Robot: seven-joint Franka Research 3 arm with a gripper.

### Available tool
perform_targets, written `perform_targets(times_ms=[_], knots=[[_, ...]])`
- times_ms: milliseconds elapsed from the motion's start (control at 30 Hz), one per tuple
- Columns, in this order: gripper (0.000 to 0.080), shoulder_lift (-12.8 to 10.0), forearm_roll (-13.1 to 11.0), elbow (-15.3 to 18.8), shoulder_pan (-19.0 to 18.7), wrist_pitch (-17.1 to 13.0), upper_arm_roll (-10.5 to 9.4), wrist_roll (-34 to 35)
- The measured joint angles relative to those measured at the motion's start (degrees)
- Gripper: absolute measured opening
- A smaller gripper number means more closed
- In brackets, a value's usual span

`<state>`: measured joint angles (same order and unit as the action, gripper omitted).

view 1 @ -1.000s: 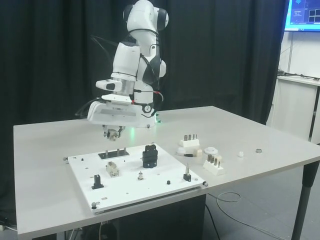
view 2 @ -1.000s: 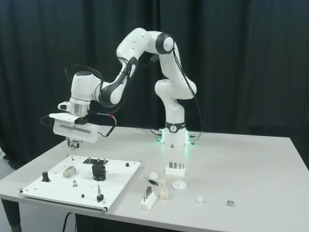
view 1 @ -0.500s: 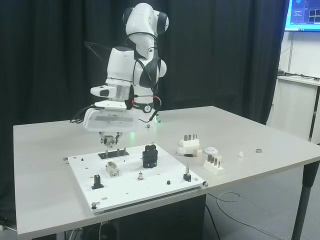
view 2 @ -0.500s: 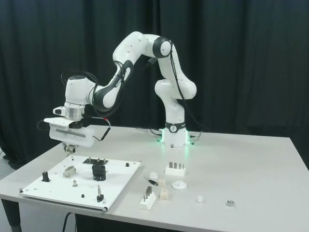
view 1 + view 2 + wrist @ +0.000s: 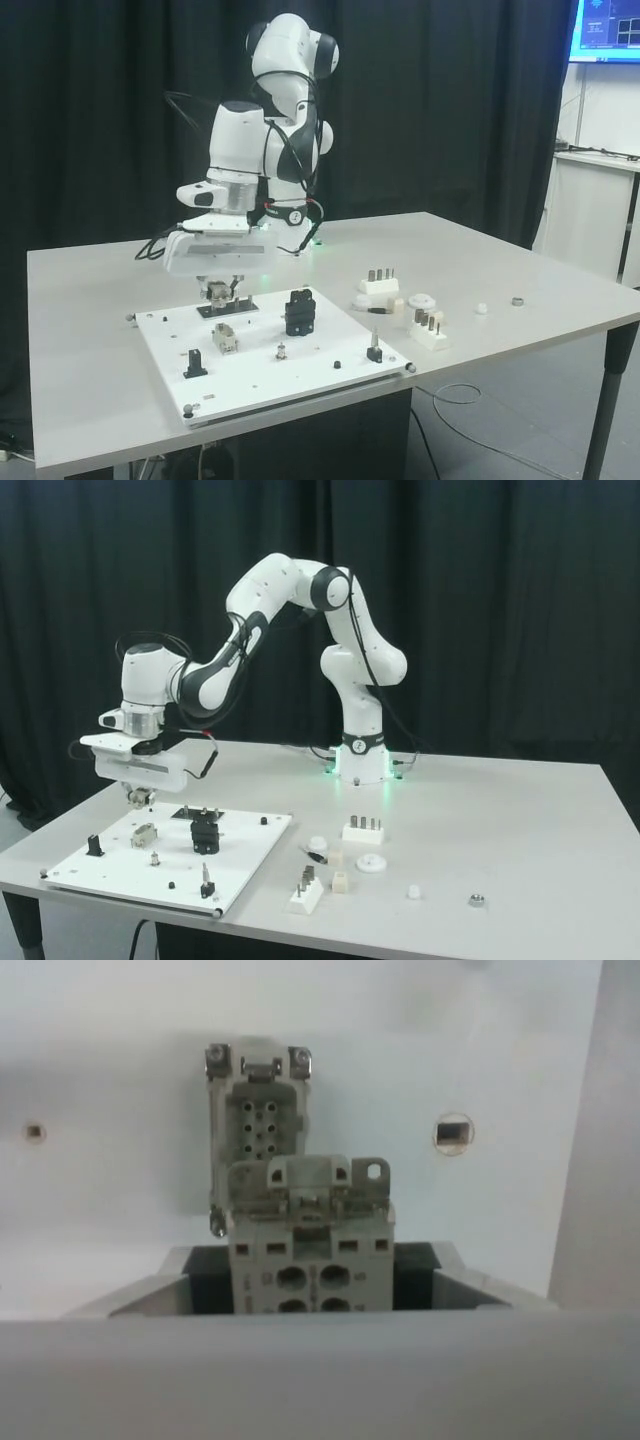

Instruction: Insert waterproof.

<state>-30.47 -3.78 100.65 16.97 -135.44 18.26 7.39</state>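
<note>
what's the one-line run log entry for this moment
phase: carry to socket | gripper: shut on waterproof connector | socket: on white board, unmated | connector: above board, short of socket

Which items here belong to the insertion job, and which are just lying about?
In the job:
gripper, shut on the waterproof plug
socket on the white board

Lying about:
black block
white pin holders
white gear
small nut

On the grey counter [image 5: 500, 250], beside the white board [image 5: 300, 375], stand two white pin blocks [image 5: 378, 285] [image 5: 427, 328], a white gear [image 5: 422, 300], a small white cap [image 5: 481, 309] and a nut [image 5: 518, 300].
</note>
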Motion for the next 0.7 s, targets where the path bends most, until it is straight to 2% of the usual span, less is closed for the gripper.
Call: perform_targets(times_ms=[367, 700], knots=[[0.0316, -4.0, -0.6, -5.8, 0.0, 4.7, 0.06, -0.2], [0.0316, -6.2, -1.9, -8.8, 0.0, 5.4, 0.12, -4.8]])
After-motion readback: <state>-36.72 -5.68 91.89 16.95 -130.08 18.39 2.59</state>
